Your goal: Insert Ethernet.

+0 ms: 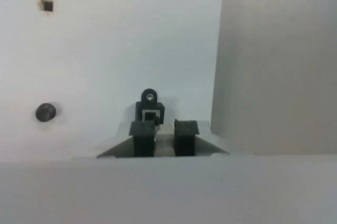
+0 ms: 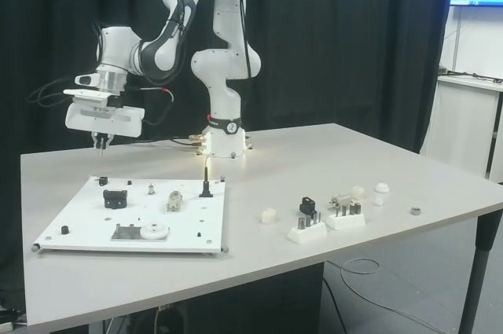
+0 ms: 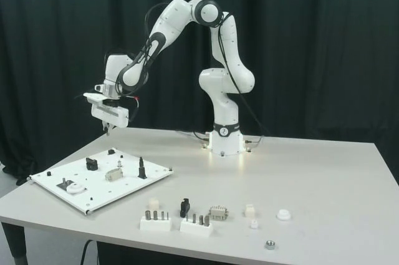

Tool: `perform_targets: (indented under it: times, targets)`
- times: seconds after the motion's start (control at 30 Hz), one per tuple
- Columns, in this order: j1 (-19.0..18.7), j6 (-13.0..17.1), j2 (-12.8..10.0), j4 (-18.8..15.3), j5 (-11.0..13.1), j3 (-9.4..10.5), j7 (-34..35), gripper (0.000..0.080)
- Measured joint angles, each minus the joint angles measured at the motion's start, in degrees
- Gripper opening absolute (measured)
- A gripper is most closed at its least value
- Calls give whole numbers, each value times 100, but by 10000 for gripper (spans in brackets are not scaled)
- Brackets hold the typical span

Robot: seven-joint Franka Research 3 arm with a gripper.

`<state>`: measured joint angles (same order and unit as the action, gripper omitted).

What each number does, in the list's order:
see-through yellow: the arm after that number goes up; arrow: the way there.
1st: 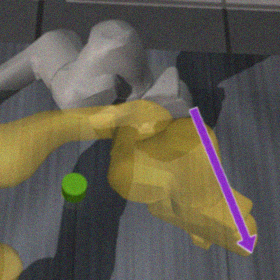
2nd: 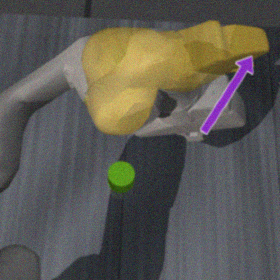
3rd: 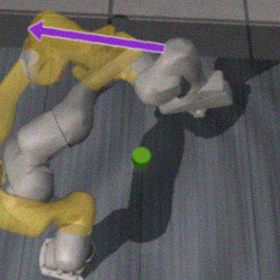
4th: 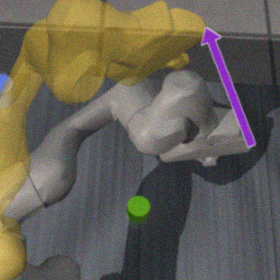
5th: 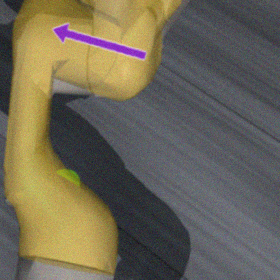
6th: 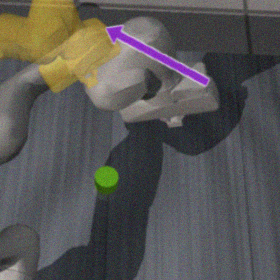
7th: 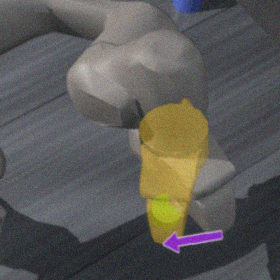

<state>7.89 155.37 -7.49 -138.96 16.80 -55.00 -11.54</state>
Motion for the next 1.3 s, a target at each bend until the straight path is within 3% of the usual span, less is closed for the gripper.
perform_targets:
  times: [0.27,0.57,0.83,1.3]
  targets:
    - [1,0,-196,19,352,1,-204,74]
    - [1,-1,-584,115,616,31,-378,74]
    - [2,-28,-903,202,1063,69,-630,74]
    - [136,-307,-1042,326,1832,136,-1243,74]
